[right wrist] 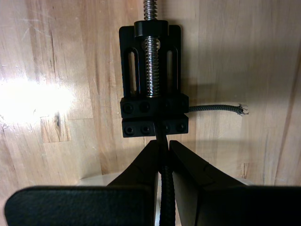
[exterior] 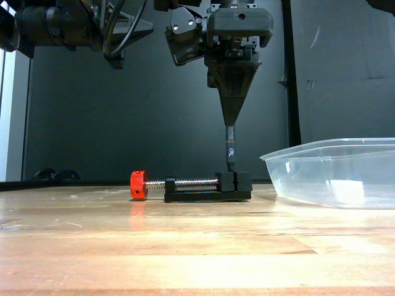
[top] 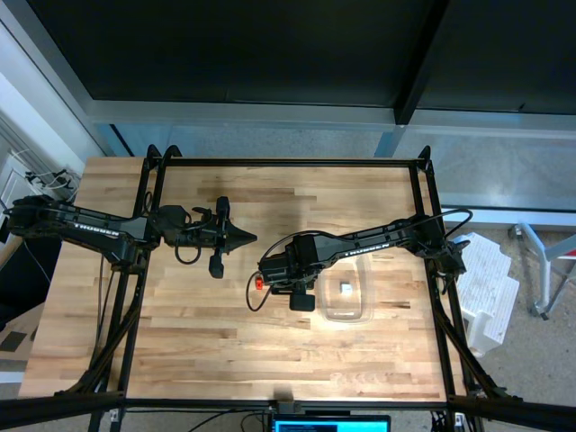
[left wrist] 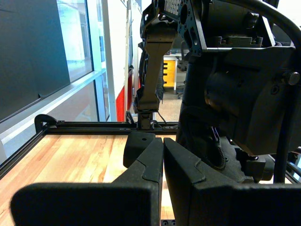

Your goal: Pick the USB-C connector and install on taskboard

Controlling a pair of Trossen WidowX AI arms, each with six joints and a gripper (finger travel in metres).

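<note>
the right gripper point(exterior: 230, 120) hung upright over the taskboard point(exterior: 203, 188), fingers clamped on the usb-c connector point(exterior: 231, 151) so its plug pointed straight down at the board's right end, while the left gripper point(top: 245, 238) sat parked well to the left, fingers closed on nothing.

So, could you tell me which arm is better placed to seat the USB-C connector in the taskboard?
The right. The right gripper grips the USB-C connector upright, its tip at the taskboard; the left gripper hangs shut, away from it.
</note>
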